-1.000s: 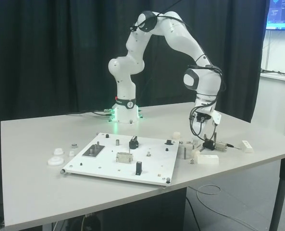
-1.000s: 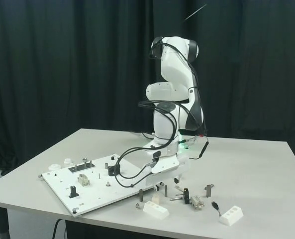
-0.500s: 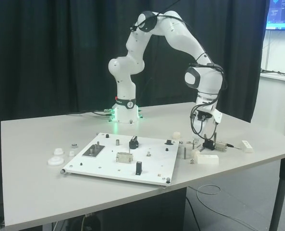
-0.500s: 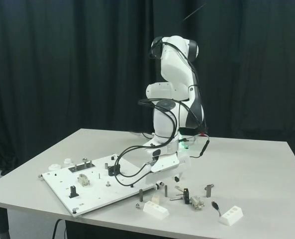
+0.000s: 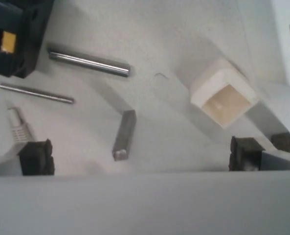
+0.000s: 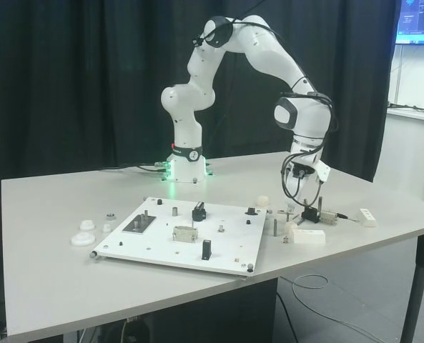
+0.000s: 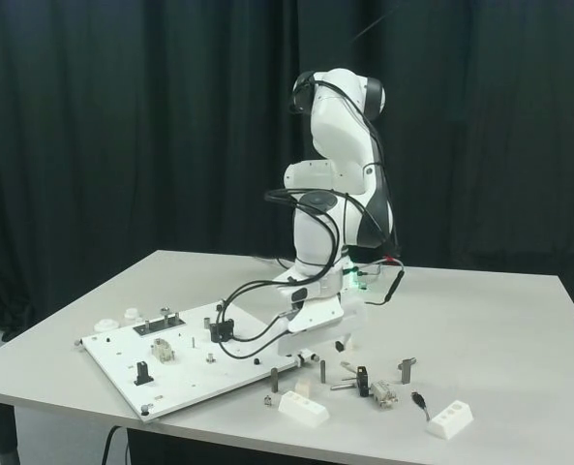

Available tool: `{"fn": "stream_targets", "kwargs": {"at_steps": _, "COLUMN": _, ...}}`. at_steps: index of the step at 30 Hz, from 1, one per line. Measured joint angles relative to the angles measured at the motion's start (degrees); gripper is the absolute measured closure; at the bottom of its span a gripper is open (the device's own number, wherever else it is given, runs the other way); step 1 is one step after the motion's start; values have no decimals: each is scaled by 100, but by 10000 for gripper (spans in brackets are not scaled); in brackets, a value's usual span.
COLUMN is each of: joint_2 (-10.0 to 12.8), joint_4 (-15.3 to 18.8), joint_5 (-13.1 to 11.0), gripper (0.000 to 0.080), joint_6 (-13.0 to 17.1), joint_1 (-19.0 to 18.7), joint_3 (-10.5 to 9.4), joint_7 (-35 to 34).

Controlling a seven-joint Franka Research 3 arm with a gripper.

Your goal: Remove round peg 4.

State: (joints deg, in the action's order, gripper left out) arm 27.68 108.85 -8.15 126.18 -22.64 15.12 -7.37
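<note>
While the grey table is being overlooked, the white board is being seen left of the gripper. Its fingers are being held apart, empty, above a loose round peg beside a black connector.

I see a white arm over a grey table, white board, black curtain, green base light.

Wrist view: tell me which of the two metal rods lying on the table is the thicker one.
The thicker rod is the one lying nearer the black connector block. The thin rod lies roughly parallel to it, beside the white cable plug.
</note>
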Motion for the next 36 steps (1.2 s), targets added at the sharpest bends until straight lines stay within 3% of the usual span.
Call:
{"fn": "stream_targets", "kwargs": {"at_steps": 19, "joint_2": -223, "joint_4": -195, "joint_5": 671, "gripper": 3, "joint_6": -546, "joint_1": 318, "joint_3": 106, "joint_7": 0}}
{"fn": "stream_targets", "kwargs": {"at_steps": 36, "joint_2": -498, "joint_4": -110, "joint_5": 1333, "gripper": 3, "joint_6": -903, "joint_1": 1077, "joint_3": 106, "joint_7": 463}}
